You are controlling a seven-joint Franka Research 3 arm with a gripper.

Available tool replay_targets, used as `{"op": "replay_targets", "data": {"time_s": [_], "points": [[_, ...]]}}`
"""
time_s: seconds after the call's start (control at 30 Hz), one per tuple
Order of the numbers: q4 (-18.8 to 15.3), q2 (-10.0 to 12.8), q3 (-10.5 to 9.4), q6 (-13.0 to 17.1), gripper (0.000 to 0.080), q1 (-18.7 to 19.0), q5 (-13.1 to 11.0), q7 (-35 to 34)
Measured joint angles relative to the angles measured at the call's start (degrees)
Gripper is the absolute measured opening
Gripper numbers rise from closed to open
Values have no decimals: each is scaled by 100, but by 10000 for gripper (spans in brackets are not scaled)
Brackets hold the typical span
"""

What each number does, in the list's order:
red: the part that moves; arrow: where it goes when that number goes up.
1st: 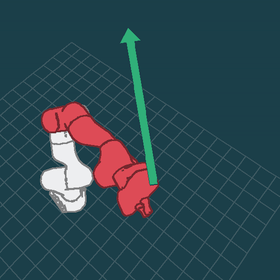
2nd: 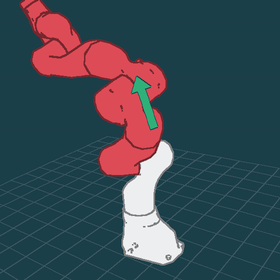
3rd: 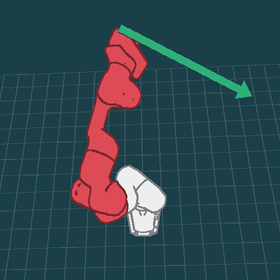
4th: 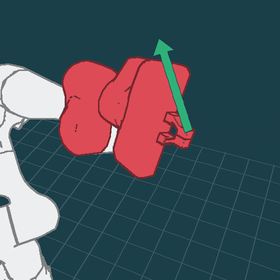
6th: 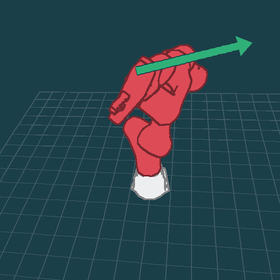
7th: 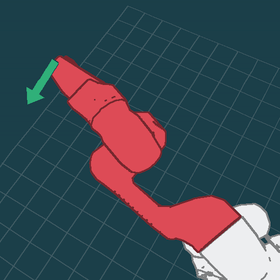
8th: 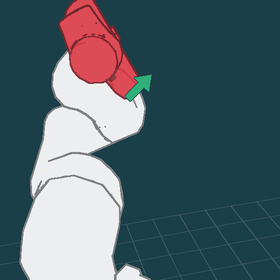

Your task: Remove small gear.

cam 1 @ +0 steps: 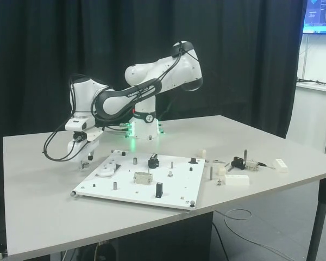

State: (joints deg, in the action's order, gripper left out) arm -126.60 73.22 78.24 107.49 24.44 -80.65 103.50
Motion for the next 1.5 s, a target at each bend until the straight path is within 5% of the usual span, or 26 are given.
{"op": "replay_targets", "data": {"time_s": [0.03, 0.07, 0.3, 1.1, 1.5], "points": [[9, -14, 0, -2, 558, -5, 24, -9], [16, -30, 0, -3, 748, -8, 43, -17], [28, -112, 13, -6, 789, -12, 92, -28], [152, -117, 130, -161, 800, -12, 219, -352], [309, -117, 279, -451, 800, -10, 277, -1098]]}}
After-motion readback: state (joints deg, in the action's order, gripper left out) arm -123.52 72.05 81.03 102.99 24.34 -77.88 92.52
